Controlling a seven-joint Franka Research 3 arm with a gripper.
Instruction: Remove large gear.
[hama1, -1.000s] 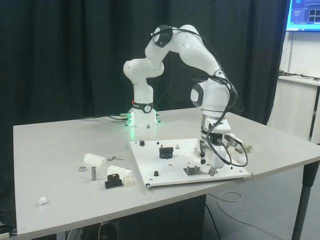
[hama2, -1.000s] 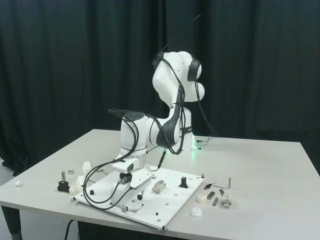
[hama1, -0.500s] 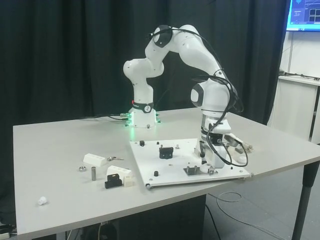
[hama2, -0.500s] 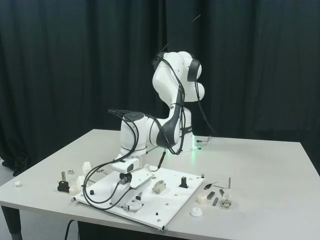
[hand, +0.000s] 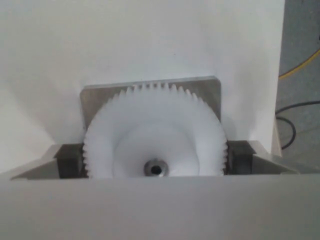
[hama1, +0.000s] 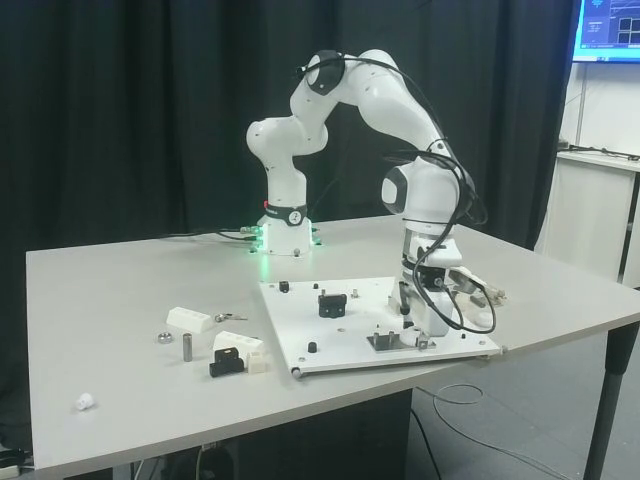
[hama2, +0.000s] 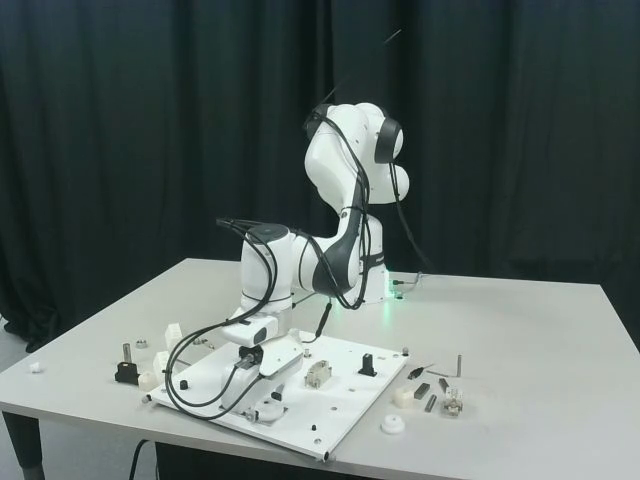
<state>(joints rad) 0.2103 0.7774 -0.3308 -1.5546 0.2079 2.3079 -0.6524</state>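
the gripper (hand: 156, 162) is sitting low over the white board (hama1: 300, 325), straddling the large gear (hand: 155, 132). in the wrist view one dark fingertip (hand: 67, 161) is pressing against the teeth on one side of the gear and the other is doing the same on the opposite side, so the fingers are reading as clamped on the gear's rim across its full width. that is a judgement from how the teeth and pads are meeting with no gap showing.

the large gear is lying flat on a grey metal plate (hand: 205, 92) mounted on the board, with a small metal shaft (hand: 156, 169) showing at its centre. the shaft is what is keeping the gear in place, so the grip across the rim makes sense: it is leaving the hub free and letting the gear slide straight up off the shaft.

in the first room view the arm (hama1: 400, 120) is bending down so the wrist is pointing nearly straight at the board's near corner, which suits a vertical pull. the gear is not yet off its seat, as far as can be judged. the next move probably calls for a straight lift along the shaft; any tilt could bind the bore on it.

loose parts (hama1: 215, 345) are lying on the grey table (hama1: 110, 290), well apart from the gripper.
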